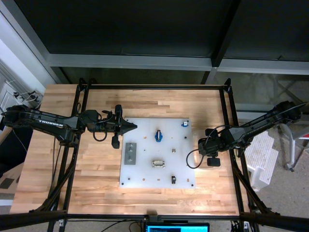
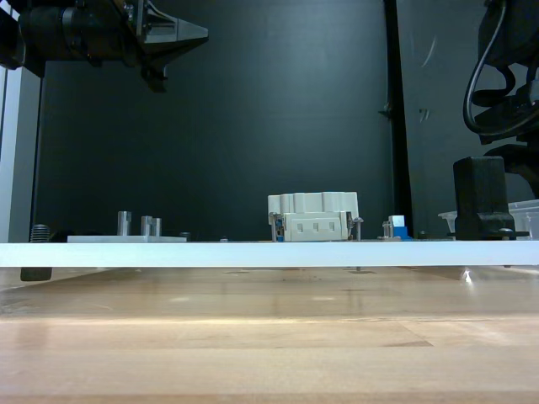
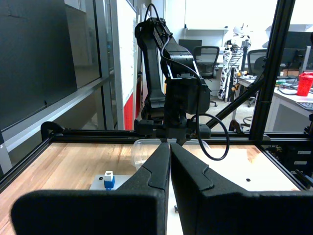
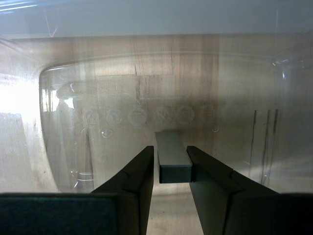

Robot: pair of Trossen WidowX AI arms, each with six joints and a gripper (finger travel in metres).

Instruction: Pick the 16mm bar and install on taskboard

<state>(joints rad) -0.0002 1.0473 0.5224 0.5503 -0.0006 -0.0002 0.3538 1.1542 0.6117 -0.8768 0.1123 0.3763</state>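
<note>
The 16mm bar [image 4: 173, 157] is a short grey piece lying in a clear tray [image 4: 98, 122]. My right gripper [image 4: 170, 148] is down in that tray, its two fingers pressed against the bar's sides. From above, the right gripper [image 1: 213, 162] sits just off the right edge of the white taskboard [image 1: 145, 145]. My left gripper [image 1: 132, 127] hangs shut and empty above the board's back left corner, with its fingers [image 3: 161, 166] pressed together. The low view has the left gripper [image 2: 198, 34] high up and the right gripper [image 2: 484, 206] down at board level.
On the taskboard stand a grey block with holes [image 1: 130, 152], a blue knob [image 1: 159, 136], a beige connector [image 1: 158, 165] and a small black connector [image 1: 174, 180]. Black frame rails [image 1: 227, 125] run along both sides. A white rack [image 1: 263, 159] stands off the table's right.
</note>
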